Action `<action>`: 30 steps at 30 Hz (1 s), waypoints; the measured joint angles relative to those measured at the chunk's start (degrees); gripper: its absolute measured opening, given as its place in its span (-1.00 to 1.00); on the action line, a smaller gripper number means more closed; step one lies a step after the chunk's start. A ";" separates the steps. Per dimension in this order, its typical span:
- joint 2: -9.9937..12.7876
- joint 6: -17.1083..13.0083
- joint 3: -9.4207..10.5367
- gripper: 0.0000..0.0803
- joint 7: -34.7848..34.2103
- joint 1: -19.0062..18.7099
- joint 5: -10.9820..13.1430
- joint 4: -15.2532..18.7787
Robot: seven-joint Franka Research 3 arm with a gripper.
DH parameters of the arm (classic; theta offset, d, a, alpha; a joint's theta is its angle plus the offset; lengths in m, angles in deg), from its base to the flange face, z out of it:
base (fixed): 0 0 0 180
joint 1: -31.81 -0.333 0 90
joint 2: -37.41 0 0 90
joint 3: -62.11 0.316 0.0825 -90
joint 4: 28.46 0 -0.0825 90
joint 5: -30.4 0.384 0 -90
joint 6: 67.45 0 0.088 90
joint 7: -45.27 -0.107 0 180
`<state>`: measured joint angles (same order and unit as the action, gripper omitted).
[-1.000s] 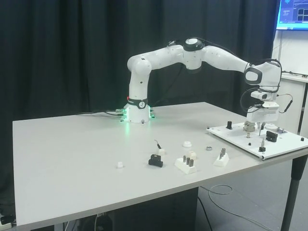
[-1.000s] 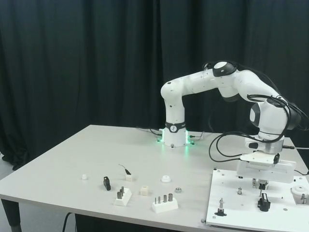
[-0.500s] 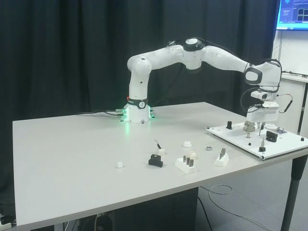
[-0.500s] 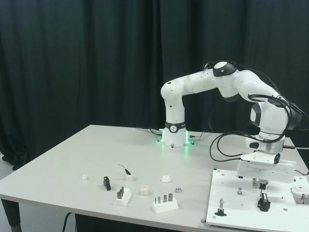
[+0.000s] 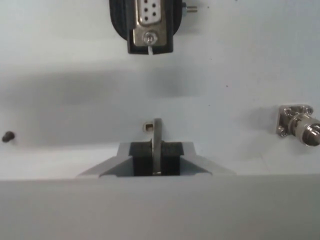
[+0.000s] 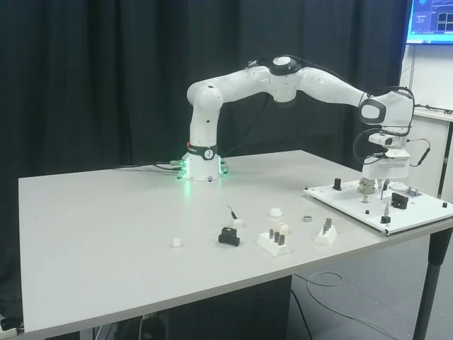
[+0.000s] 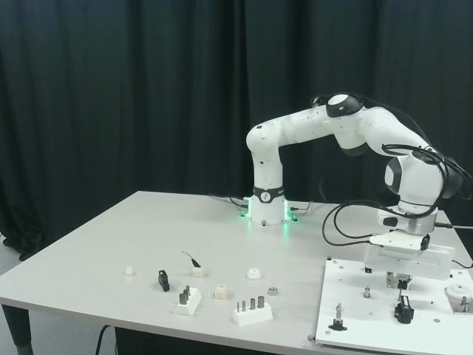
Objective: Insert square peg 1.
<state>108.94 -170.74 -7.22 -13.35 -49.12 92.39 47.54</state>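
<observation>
In the wrist view my gripper [image 5: 156,161] is shut on a thin grey square peg [image 5: 157,137], gripped between black pads [image 5: 142,159]. The peg's tip sits right beside a small square hole [image 5: 147,126] in the white board [image 5: 235,75]. From the room views, the gripper [image 6: 369,185] [image 7: 399,279] hangs low over the white board [image 6: 354,205] [image 7: 366,325] at the table's right end. The peg itself cannot be made out there.
On the board are a D-sub connector in a black mount [image 5: 148,22], a round metal connector [image 5: 301,128] and a black screw [image 5: 7,136]. On the table stand white peg holders [image 6: 274,241] [image 6: 325,232], a black clip [image 6: 228,236] and small white parts [image 6: 274,211].
The gripper has risen very slightly over the board. Nothing else has moved.
</observation>
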 joint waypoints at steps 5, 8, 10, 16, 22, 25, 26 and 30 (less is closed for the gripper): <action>-0.08 0.01 0.00 -0.92 -0.02 -0.02 -0.13 -0.01; -0.19 0.01 -0.01 -0.92 -0.02 -0.02 -0.25 -0.02; -0.26 0.01 -0.03 -0.92 -0.02 -0.02 -0.39 -0.02; -0.60 0.02 -0.03 -0.92 -0.02 -0.02 -0.65 -0.02; -0.66 0.24 -0.03 -0.93 -0.02 -0.02 -0.70 -0.02; -0.66 0.40 -0.01 -0.93 -0.20 -0.03 -0.70 -0.02; -0.66 0.45 0.01 -0.93 -0.28 -0.04 -0.70 -0.02; -0.66 0.54 0.14 -0.93 -0.45 -0.11 -0.70 -0.02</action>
<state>108.28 -170.20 -7.08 -13.80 -49.23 91.69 47.51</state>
